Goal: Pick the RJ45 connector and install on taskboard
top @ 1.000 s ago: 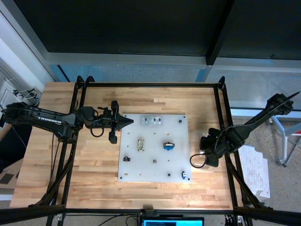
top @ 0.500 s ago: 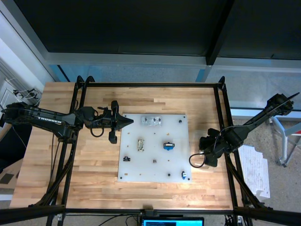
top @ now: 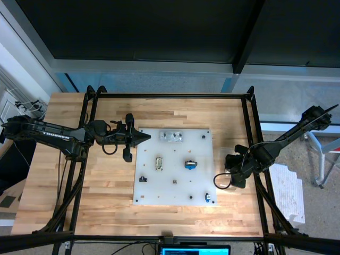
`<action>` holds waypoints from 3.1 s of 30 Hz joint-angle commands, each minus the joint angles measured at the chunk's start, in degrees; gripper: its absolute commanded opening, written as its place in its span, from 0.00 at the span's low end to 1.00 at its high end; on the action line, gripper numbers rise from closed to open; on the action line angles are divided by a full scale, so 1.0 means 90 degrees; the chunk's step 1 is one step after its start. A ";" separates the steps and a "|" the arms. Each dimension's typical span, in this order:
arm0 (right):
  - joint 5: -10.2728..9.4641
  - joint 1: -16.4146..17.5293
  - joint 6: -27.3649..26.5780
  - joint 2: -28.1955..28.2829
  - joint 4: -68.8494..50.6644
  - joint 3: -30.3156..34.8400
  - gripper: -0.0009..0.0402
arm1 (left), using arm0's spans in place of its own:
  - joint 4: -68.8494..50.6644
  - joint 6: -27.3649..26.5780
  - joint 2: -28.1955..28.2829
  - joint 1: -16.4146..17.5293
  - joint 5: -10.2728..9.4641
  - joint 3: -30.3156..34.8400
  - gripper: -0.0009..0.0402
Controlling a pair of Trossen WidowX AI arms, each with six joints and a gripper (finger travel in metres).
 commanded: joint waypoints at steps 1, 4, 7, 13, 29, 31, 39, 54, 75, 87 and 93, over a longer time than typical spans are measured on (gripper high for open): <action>0.0000 0.0000 0.0007 0.0000 0.0007 0.0002 0.24 | 0.0000 0.0002 0.0002 0.0000 0.0002 0.0000 0.02; 0.0000 -0.0002 0.0007 0.0000 0.0015 0.0002 0.20 | 0.0000 0.0000 0.0002 0.0000 0.0002 0.0000 0.02; -0.0002 -0.0002 0.0007 0.0000 0.0027 0.0002 0.16 | 0.0000 0.0000 0.0002 0.0000 0.0002 0.0000 0.02; -0.0007 -0.0002 0.0007 0.0000 0.0029 0.0029 0.07 | 0.0000 0.0000 0.0002 0.0002 0.0002 0.0000 0.02; -0.0051 -0.0002 -0.0092 -0.0024 -0.0083 0.0189 0.02 | 0.0000 0.0002 0.0000 0.0000 0.0002 0.0000 0.02; -0.0049 -0.0002 -0.0100 -0.0024 -0.0214 0.0274 0.02 | 0.0000 0.0002 0.0002 0.0002 0.0002 0.0000 0.02; -0.0051 -0.0002 -0.0119 -0.0024 -0.0622 0.0777 0.02 | 0.0000 0.0002 0.0000 0.0000 0.0002 0.0000 0.02; -0.0219 0.0036 -0.0316 0.0143 -0.0911 0.1554 0.02 | 0.0000 0.0002 0.0002 0.0000 0.0002 0.0000 0.02; -0.0223 0.0614 -0.0469 0.2174 -0.0491 0.3048 0.02 | 0.0000 0.0000 0.0002 0.0000 0.0002 0.0000 0.02; -0.0219 0.0731 -0.0423 0.3021 -0.0153 0.3592 0.02 | 0.0000 0.0002 0.0000 0.0000 0.0002 0.0000 0.02; -0.0170 0.0753 -0.0423 0.3259 -0.0078 0.3701 0.02 | 0.0000 0.0000 0.0000 0.0000 0.0002 0.0000 0.02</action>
